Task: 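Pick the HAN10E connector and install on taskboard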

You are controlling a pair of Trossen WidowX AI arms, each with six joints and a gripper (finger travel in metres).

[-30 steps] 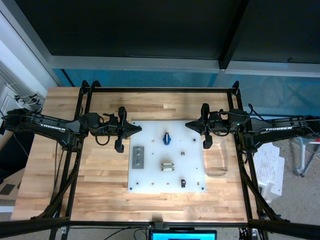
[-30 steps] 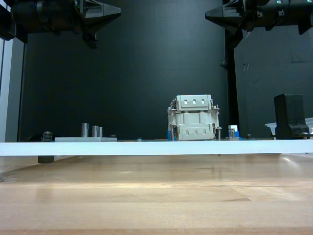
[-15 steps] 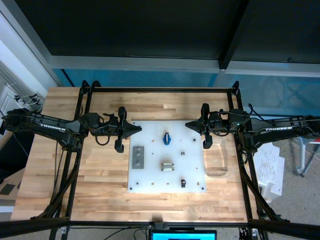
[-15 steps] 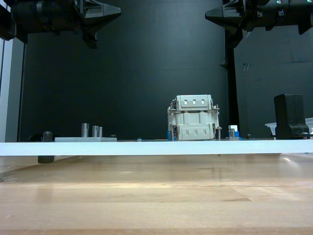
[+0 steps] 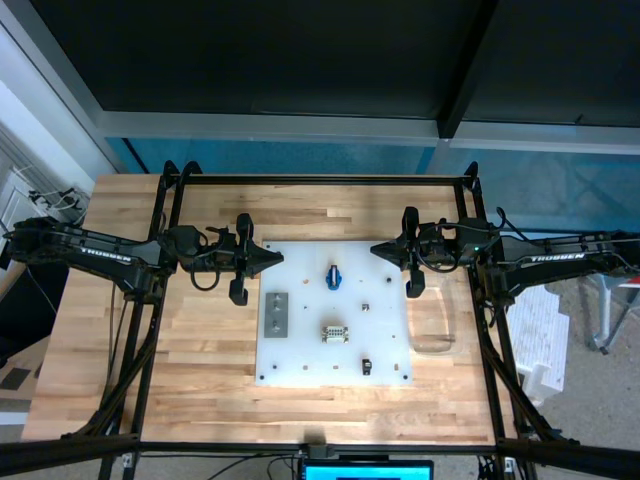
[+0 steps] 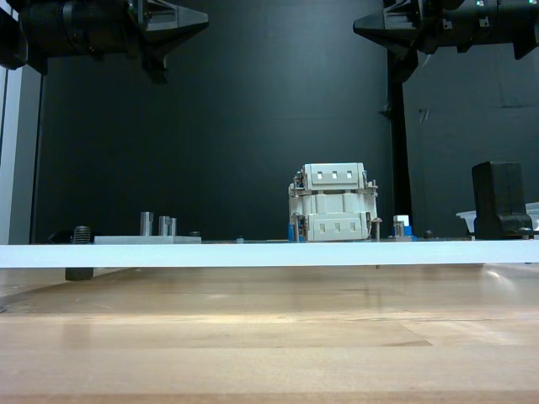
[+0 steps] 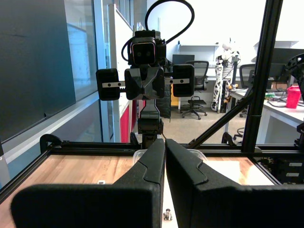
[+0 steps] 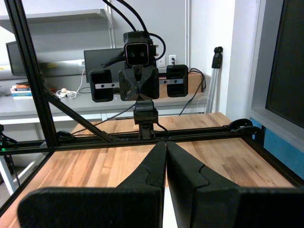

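1. The wooden table (image 6: 269, 337) is filling the bottom of the low view, and the taskboard (image 6: 253, 255) is lying flat on it as a white strip across mid-frame.
2. A small black part (image 6: 498, 200) is standing tall at the right of the low view. From above it is only a dot near the board's lower edge.
3. The HAN10E connector (image 6: 333, 202) is sitting upright on the taskboard, right of centre. Only the low view is showing its stacked sides.
4. A grey metal block (image 5: 275, 314) is lying left of the connector, with a blue part (image 5: 334, 277) beyond it.
5. A clear tray (image 5: 440, 310) is lying beside the board's right edge.
6. The left gripper (image 5: 280, 258) and right gripper (image 5: 375, 248) are hovering high over the board's far corners, well apart from the connector. The wrist views are showing each pair of fingers pressed together.
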